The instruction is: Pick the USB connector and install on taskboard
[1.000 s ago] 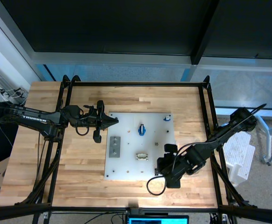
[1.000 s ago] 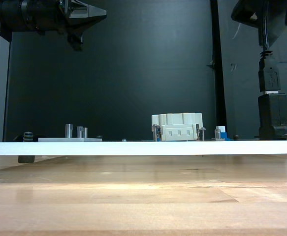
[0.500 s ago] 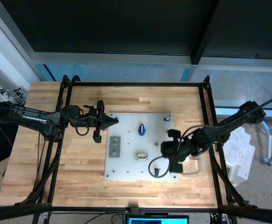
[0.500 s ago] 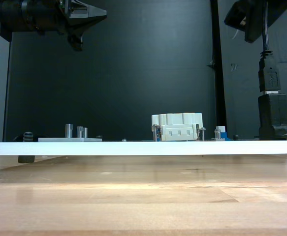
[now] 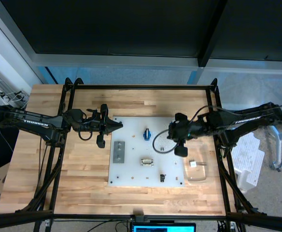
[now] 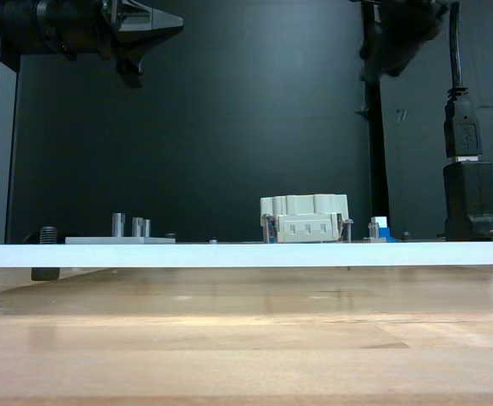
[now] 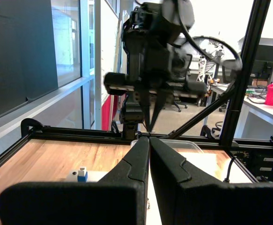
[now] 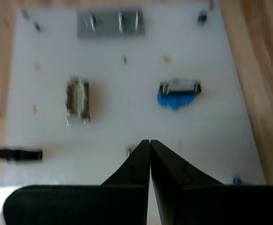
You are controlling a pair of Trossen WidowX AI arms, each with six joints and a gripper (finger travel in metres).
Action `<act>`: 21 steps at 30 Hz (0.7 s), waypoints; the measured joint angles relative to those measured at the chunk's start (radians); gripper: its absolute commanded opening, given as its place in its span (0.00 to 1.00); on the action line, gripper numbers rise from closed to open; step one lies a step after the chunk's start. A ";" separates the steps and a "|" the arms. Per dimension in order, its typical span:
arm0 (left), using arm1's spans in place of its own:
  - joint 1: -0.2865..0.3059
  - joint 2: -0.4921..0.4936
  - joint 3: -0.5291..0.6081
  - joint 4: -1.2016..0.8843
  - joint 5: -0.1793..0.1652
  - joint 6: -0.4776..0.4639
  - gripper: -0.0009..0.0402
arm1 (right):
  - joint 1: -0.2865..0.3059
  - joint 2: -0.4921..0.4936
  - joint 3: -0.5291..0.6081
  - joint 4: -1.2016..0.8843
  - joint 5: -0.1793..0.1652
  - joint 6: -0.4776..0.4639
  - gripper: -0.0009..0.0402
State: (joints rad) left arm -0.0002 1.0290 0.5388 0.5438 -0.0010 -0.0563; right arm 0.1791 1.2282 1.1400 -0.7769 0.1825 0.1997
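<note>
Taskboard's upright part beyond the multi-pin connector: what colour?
Blue part, best in right wrist view. Right pincer hovers above the taskboard; left pincer above its far-left corner.

Swung the right gripper (image 5: 171,130) away from the taskboard's (image 5: 131,169) near right corner to above its far right part. Uncovered, in the high view, the socket (image 5: 162,178) and the tray (image 5: 201,180) holding the USB connector (image 5: 193,164).
</note>
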 measured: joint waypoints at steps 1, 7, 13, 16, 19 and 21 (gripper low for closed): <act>0.000 0.000 0.000 0.000 0.000 0.000 0.02 | -0.014 -0.019 -0.019 0.042 -0.003 -0.010 0.02; 0.000 0.000 0.000 0.000 0.000 0.000 0.02 | -0.100 -0.125 -0.139 0.284 -0.042 -0.076 0.02; 0.000 0.000 0.000 0.000 0.000 0.000 0.02 | -0.185 -0.188 -0.252 0.535 -0.146 -0.103 0.02; 0.000 0.000 0.000 0.000 0.000 0.000 0.02 | -0.200 -0.201 -0.291 0.640 -0.152 -0.117 0.02; 0.000 0.000 0.000 0.000 0.000 0.000 0.02 | -0.207 -0.209 -0.332 0.752 -0.161 -0.129 0.02; 0.000 0.000 0.000 0.000 0.000 0.000 0.02 | -0.216 -0.209 -0.351 0.816 -0.183 -0.129 0.02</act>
State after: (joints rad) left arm -0.0002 1.0290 0.5388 0.5438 -0.0013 -0.0566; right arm -0.0372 1.0187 0.7891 0.0387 -0.0002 0.0704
